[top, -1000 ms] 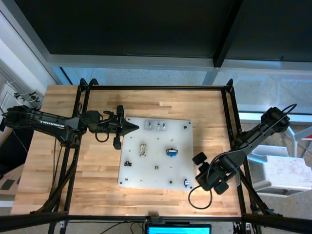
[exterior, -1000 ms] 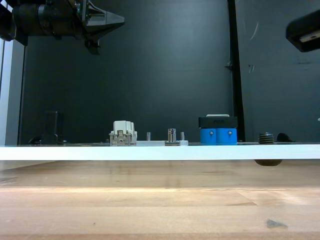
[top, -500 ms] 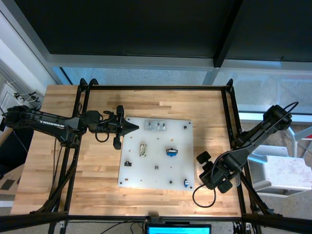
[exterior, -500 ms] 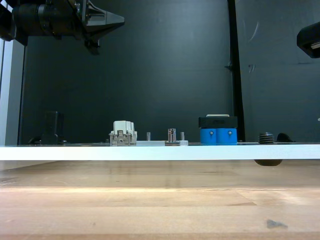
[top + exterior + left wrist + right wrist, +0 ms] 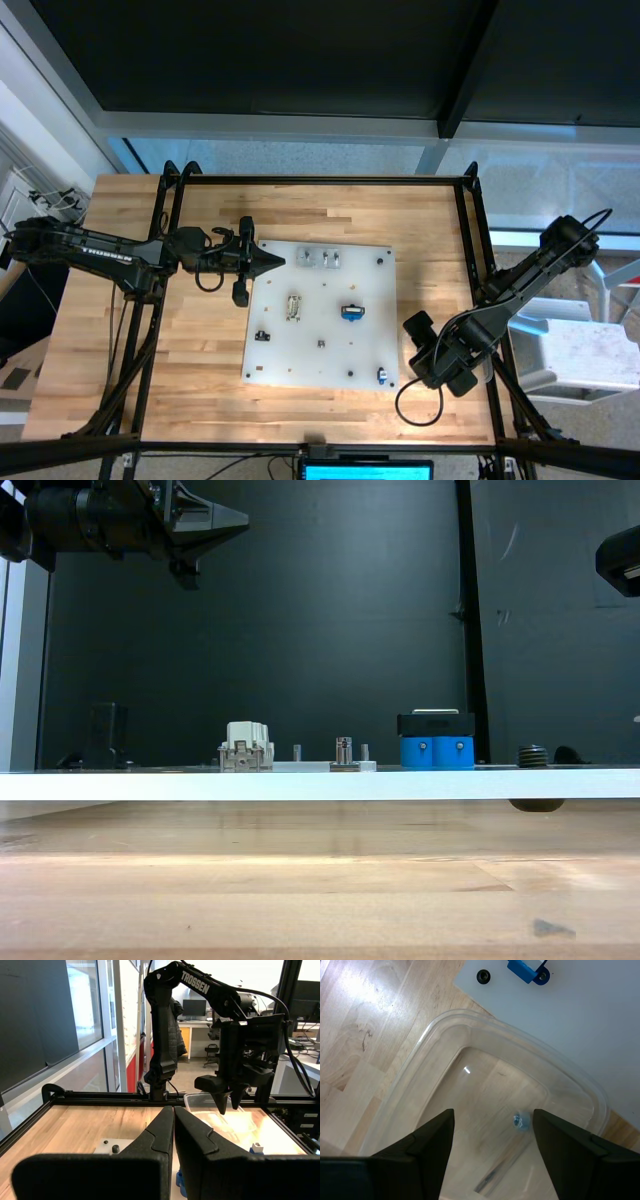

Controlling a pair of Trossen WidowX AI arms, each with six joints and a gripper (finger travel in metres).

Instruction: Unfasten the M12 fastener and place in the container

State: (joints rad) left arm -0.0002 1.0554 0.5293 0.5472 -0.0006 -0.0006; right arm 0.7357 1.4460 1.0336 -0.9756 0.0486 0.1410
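A small silver M12 nut [image 5: 521, 1121] lies on the floor of the clear container [image 5: 470, 1017], apart from both fingers. My right gripper [image 5: 492, 1112] hangs open above it with nothing between its fingers; in the high view it [image 5: 440, 362] sits just off the white board's [image 5: 320, 345] near right corner and covers the tray. The black ribbed stud [image 5: 533, 756] stands bare on the board, also seen as a dark stud [image 5: 483, 976] beside a blue connector [image 5: 527, 971]. My left gripper [image 5: 275, 262] is shut and empty over the board's far left edge.
On the board stand a blue connector block [image 5: 436, 742], a grey connector [image 5: 246, 748], a silver post [image 5: 344, 751] and a silver block [image 5: 319, 259]. The black frame rails [image 5: 478, 250] run along the table's sides.
My right gripper has drifted a little to the right, away from the board's corner, staying over the tray. The left arm has not moved.
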